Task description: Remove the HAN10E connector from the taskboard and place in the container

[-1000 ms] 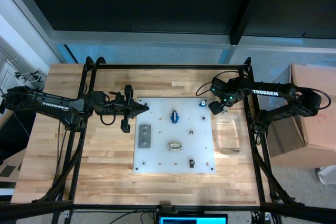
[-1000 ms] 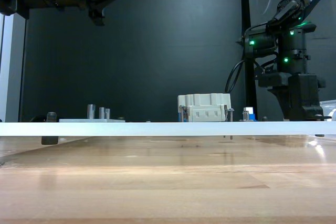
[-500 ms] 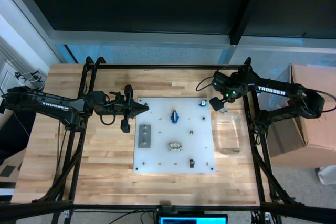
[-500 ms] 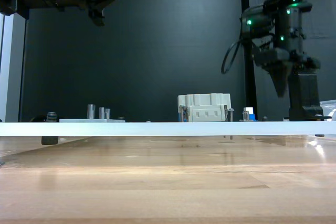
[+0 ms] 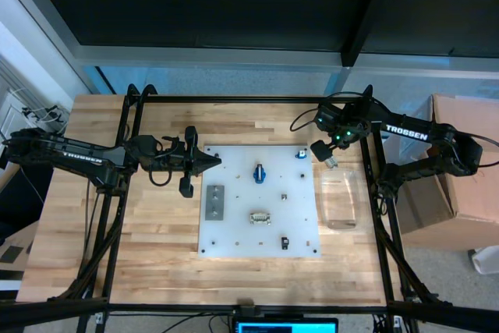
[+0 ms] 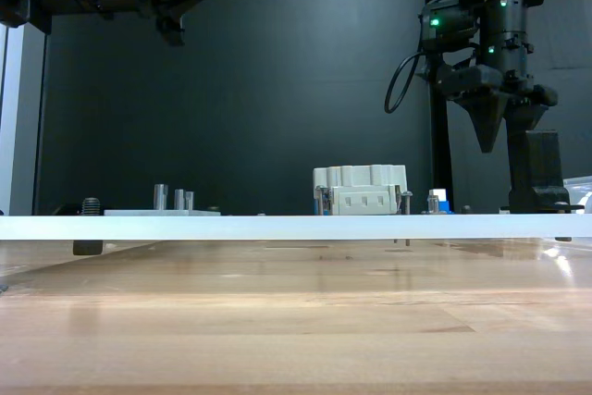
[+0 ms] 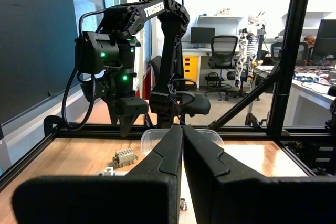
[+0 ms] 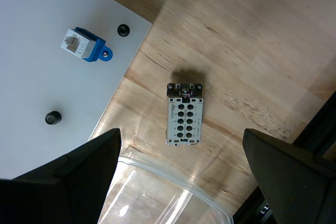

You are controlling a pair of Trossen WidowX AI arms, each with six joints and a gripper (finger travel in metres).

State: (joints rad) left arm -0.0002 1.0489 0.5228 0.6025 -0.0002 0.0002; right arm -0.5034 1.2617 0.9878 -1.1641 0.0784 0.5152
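Right gripper: my right gripper (image 6: 487, 136) hangs pointing down, raised above the bench (image 5: 156, 255) just past the board's far right corner. Its fingers (image 8: 63, 182) are spread wide and hold nothing.
HAN10E: the HAN10E (image 8: 184, 114) lies free and flat on the bare wood below me, pin face up. It is off the board and outside the container, just beside the rim. I cannot tell whether it touches the rim.
Container: the container (image 5: 341, 228) is a clear tub on the bench along the board's right edge.
Board: the board (image 5: 234, 232) is white and lies flat. A blue jack (image 8: 84, 45) sits near its far right corner, and a beige housing (image 6: 361, 190) is seated toward its near edge.
Left gripper: my left gripper (image 7: 182, 135) is held level, high over the board's far left part, pointing toward the right arm. Its fingers are pressed together with nothing between them.
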